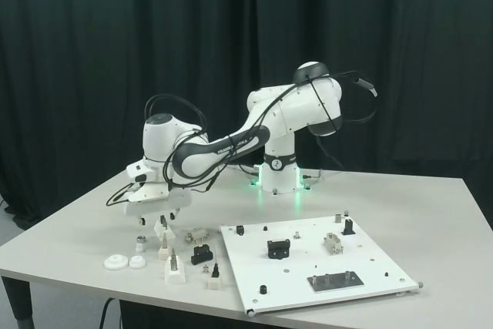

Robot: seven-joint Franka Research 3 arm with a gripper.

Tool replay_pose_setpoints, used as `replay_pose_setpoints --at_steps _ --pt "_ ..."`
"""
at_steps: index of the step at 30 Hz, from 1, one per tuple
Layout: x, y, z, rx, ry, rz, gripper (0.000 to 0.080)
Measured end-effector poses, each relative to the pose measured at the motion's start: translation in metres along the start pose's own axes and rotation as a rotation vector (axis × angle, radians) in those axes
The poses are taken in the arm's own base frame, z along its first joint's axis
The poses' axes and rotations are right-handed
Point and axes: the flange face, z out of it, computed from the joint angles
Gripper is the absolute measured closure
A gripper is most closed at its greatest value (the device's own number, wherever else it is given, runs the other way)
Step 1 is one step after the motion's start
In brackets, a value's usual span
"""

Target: Pick square peg 3.

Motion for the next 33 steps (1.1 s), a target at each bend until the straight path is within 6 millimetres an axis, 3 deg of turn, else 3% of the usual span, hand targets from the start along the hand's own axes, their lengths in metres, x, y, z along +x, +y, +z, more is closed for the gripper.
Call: replay_pose_setpoints --at_steps 5,6,15,16,21,22,33 --pt "0.0005 0.0009 0.001 0.0 -0.001 0.0 0.0003" --pt "0.0005 0.0011 0.0011 -0.001 -0.001 -0.001 0.0154" --pt "0.0006 0.0026 0.0017 -0.012 0.0 -0.01 0.0154" --pt "0.0006 0.0026 0.0019 -0.012 -0.001 -0.011 0.0482" --pt "0.0007 0.0018 0.0031 -0.011 -0.003 -0.022 0.0482" --pt "0.0007 0.0017 0.0032 -0.012 -0.004 -0.024 0.0648" --pt "0.0012 -0.0022 0.0015 -0.001 -0.009 -0.032 0.0688"
